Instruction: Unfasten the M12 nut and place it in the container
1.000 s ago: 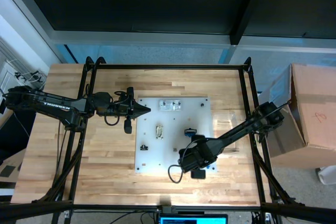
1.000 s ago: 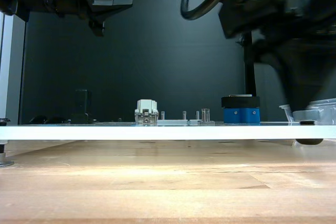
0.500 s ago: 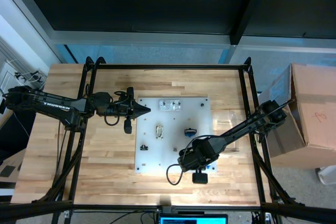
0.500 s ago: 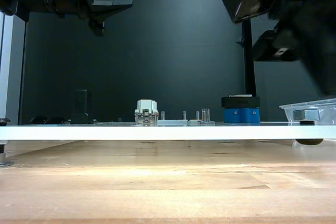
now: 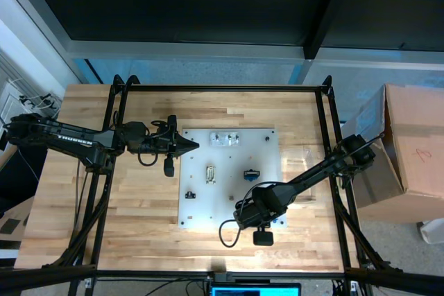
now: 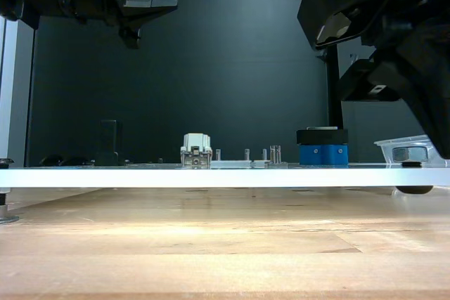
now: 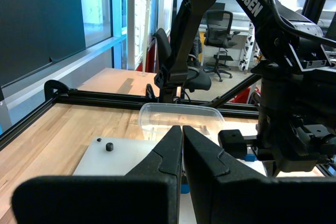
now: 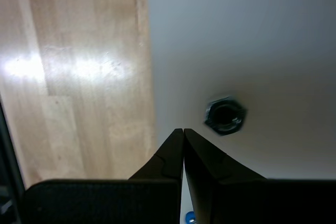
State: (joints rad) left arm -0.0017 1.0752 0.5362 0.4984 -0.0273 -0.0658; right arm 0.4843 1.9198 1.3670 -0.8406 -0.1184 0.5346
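The small silver nut [image 8: 226, 116] sits on its black stud on the white board [image 8: 252, 35], its dark centre showing. The low view has the nut [image 6: 410, 154] low on the stud, in front of the clear tray [image 6: 394, 145]. My right gripper [image 8: 182, 130] hangs above the board beside the nut, shut with nothing between its fingers. In the high view the right arm [image 5: 267, 200] hides the nut, and the clear tray [image 5: 306, 159] shows nothing inside. My left gripper [image 5: 193, 145] hovers shut over the board's far left edge.
A blue block with a black cap [image 6: 322, 147], a grey connector [image 6: 196, 151] and small pins stand on the board [image 5: 201, 202]. A black post [image 7: 109, 146] stands at its far right corner. A cardboard box [image 5: 413, 150] sits right of the table.
My right gripper has risen from down over the nut to well above the board. The nut stays on its stud. The left arm has not moved.
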